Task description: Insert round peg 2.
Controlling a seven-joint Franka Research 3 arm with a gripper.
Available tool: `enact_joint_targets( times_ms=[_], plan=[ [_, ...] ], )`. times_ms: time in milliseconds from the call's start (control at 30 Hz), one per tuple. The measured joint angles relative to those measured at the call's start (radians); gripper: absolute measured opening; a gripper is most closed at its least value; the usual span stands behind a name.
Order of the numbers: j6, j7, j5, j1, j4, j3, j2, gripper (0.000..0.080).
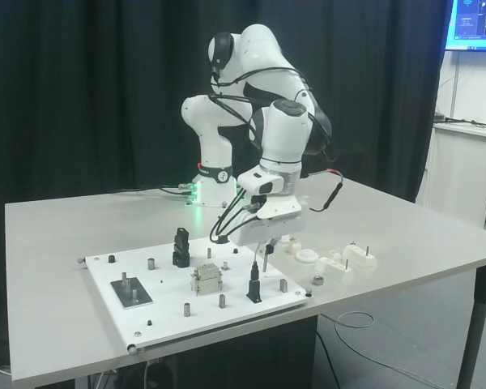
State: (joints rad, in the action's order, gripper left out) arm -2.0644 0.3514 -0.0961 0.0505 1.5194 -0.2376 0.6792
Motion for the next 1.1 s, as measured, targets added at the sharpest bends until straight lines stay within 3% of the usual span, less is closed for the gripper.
enact_joint_targets(
  times_ms=[333,1100],
  plan=[
    [-0.021,-0.024,-0.033,0.000,0.022,-0.002,0.001,0.0053],
    [-0.056,-0.030,-0.037,-0.002,0.043,-0.002,0.000,0.0053]
  ],
)
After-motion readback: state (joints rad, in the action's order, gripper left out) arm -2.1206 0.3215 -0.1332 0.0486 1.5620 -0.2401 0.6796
